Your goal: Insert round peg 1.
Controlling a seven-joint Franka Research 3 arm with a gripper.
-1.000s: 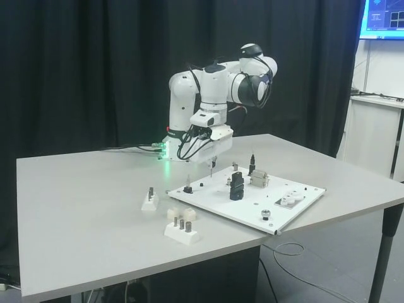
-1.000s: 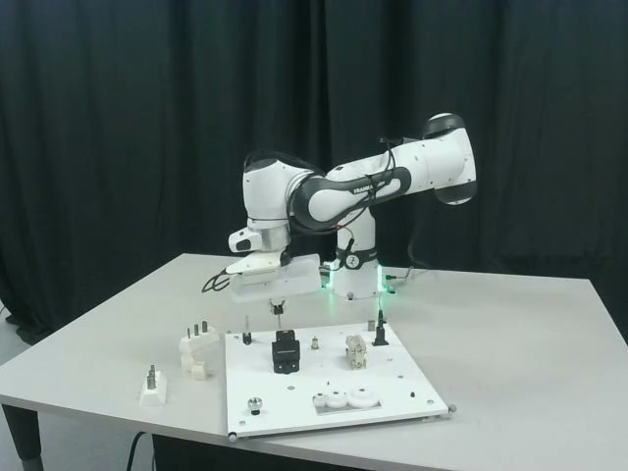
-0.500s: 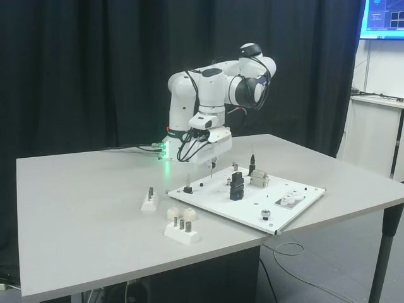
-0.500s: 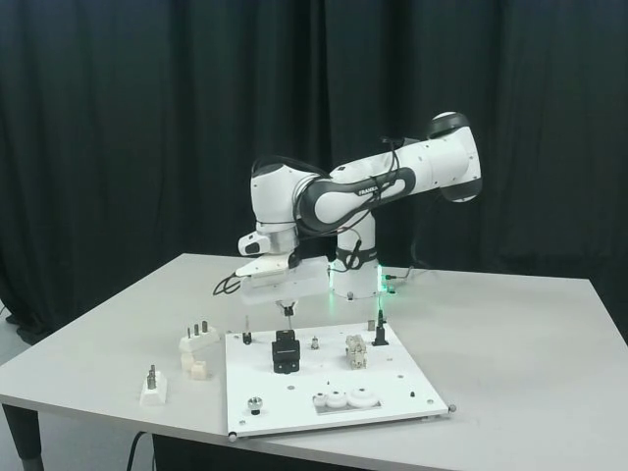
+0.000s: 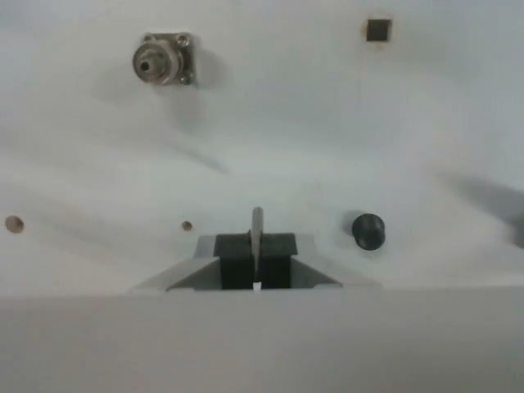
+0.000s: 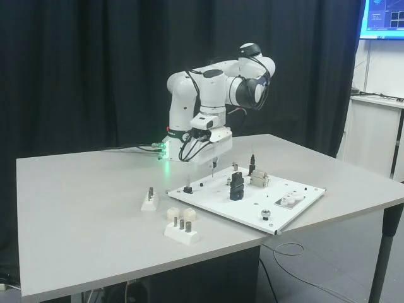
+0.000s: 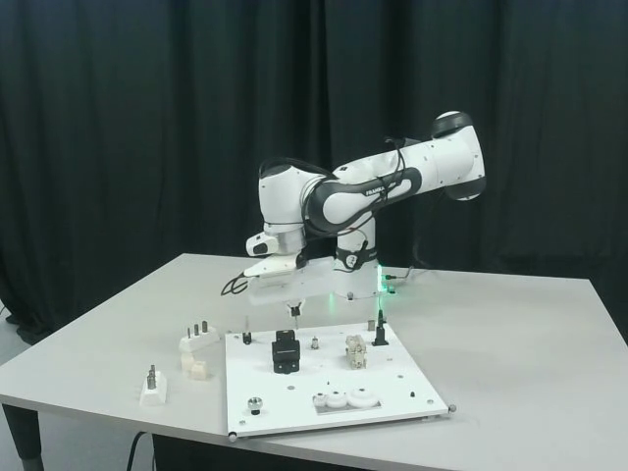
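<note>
A thin grey round peg [image 5: 257, 232] stands upright between the black pads [image 5: 236, 264] of my gripper [image 5: 257, 264], which is shut on it. In the room views the gripper [image 6: 213, 162] [image 7: 293, 305] hangs above the back part of the white board [image 6: 287, 218] [image 7: 392, 392], with the peg [image 7: 294, 313] pointing down and its tip clear of the surface. Below it the wrist view shows bare board with two small holes [image 5: 187, 226] [image 5: 14, 223], a black knob [image 5: 368, 231], a square hole [image 5: 377, 30] and a grey connector [image 5: 166, 59].
On the board stand a black block [image 6: 236, 186] [image 7: 285, 351], a tall black pin [image 6: 251, 164] [image 7: 380, 332], a grey connector [image 7: 354, 351] and white gears [image 6: 290, 199] [image 7: 343, 398]. White peg holders [image 6: 182, 228] [image 6: 149, 201] [image 7: 196, 348] [image 7: 151, 386] sit on the grey table [image 6: 76, 208] beside it.
The arm has carried the peg sideways over the board's back part, to the right in the second room view, and a little higher. The gripper has stayed shut on it.
</note>
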